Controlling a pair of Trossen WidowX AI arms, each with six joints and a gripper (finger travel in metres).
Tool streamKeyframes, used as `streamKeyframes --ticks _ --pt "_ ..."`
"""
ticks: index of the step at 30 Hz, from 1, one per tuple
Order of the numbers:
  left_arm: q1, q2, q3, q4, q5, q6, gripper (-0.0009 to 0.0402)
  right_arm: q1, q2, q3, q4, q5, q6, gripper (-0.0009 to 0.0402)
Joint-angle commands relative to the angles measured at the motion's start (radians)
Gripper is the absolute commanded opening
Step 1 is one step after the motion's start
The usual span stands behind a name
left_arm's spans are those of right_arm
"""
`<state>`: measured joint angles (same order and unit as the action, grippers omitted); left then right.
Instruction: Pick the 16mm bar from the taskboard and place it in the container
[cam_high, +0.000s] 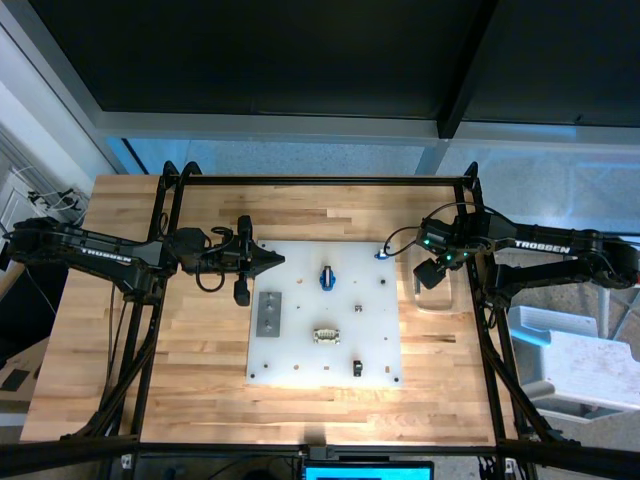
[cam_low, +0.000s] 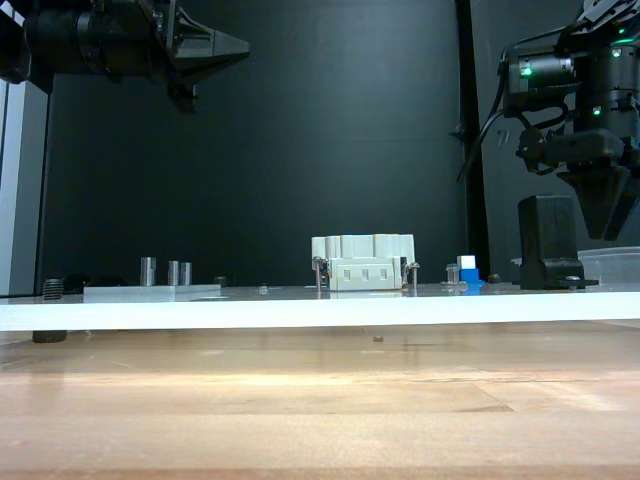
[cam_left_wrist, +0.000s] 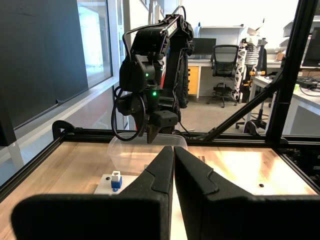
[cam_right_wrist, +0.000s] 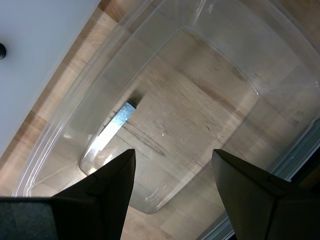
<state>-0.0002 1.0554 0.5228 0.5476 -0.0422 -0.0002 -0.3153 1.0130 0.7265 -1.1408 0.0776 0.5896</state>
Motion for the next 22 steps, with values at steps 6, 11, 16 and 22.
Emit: streamKeyframes --ticks 6,11,16,22 --pt "0.000 0.000 0.000 0.000 0.000 0.000 0.0000 0.000 0.000 0.000 0.007 0.000 0.001 0.0213" --pt "0.000 0.000 0.000 0.000 0.000 0.000 0.0000 0.000 0.000 0.000 0.010 0.000 0.001 0.0213" --pt "0.000 0.000 0.000 0.000 0.000 0.000 0.0000 0.000 0.000 0.000 0.010 0.000 0.001 0.0213" --pt "0.000 0.000 0.000 0.000 0.000 0.000 0.0000 0.000 0.000 0.000 0.011 0.000 0.001 0.0213"
